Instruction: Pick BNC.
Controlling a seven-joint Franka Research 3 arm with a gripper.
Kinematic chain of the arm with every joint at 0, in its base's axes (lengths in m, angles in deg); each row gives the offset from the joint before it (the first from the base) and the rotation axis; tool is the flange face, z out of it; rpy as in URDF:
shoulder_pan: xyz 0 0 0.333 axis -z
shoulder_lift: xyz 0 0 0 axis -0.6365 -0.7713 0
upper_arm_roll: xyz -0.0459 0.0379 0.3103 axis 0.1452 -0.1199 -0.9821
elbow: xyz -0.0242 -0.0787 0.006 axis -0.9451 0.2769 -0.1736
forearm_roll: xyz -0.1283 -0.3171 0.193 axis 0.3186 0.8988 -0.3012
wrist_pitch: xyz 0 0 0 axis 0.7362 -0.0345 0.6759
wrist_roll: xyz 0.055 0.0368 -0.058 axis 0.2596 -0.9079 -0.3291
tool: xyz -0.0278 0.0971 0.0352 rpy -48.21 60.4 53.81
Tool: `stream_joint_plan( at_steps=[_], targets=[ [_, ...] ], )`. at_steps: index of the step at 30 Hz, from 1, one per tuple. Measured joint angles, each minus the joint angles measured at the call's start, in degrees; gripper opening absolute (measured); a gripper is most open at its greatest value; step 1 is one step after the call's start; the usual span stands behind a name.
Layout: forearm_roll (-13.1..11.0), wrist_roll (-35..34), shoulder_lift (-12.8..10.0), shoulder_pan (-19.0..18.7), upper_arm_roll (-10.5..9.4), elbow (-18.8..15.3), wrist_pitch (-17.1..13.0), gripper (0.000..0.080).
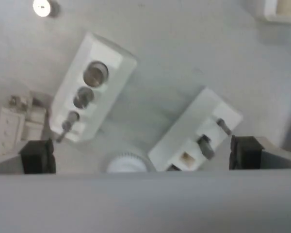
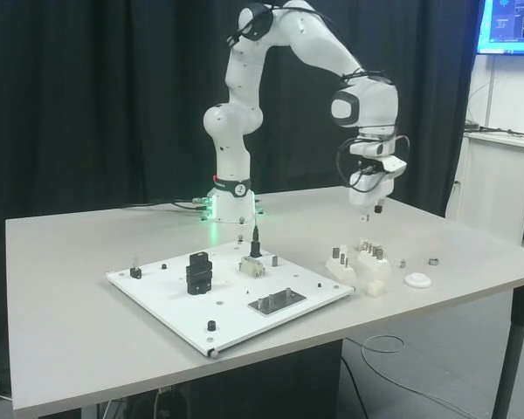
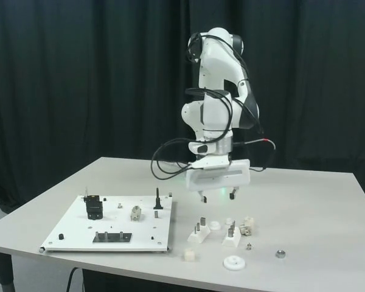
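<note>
In the wrist view a white holder block point(image 1: 196, 131) carries a thin pin, a dark grey cylindrical plug point(image 1: 205, 145) that looks like the BNC, and a small square connector. From the room this block point(image 3: 198, 233) stands right of the white board. My gripper point(image 1: 140, 154) is open, its black fingertips point(image 1: 37, 155) wide apart and holding nothing. It hangs well above the holders point(image 3: 218, 196), clear of them point(image 2: 371, 208).
A second white block point(image 1: 94, 87) holds three round pegs. A small white gear point(image 1: 127, 162) lies between the blocks, with a connector cluster point(image 1: 19, 121) beside them. Nearby are a metal nut point(image 3: 280, 253), a white cube point(image 3: 189, 255) and a bigger gear point(image 3: 234, 263). The white assembly board point(image 3: 73, 234) lies at the left.
</note>
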Motion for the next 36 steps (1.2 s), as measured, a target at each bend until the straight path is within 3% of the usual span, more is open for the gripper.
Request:
stream_joint_plan(
  at_steps=[13, 20, 25, 36],
  targets=[
    [-0.7, -1.6, -6.3, -1.6, -1.05, 5.0, -0.4, 0.08],
    [-3.7, -2.0, -9.1, -1.6, -2.4, 7.1, -0.4, 0.08],
    [-5.7, -2.8, -10.5, -1.6, -3.23, 8.1, -0.4, 0.08],
    [-7.1, -7.4, -12.5, -1.7, -4.96, 9.1, -0.4, 0.08]
  ],
)
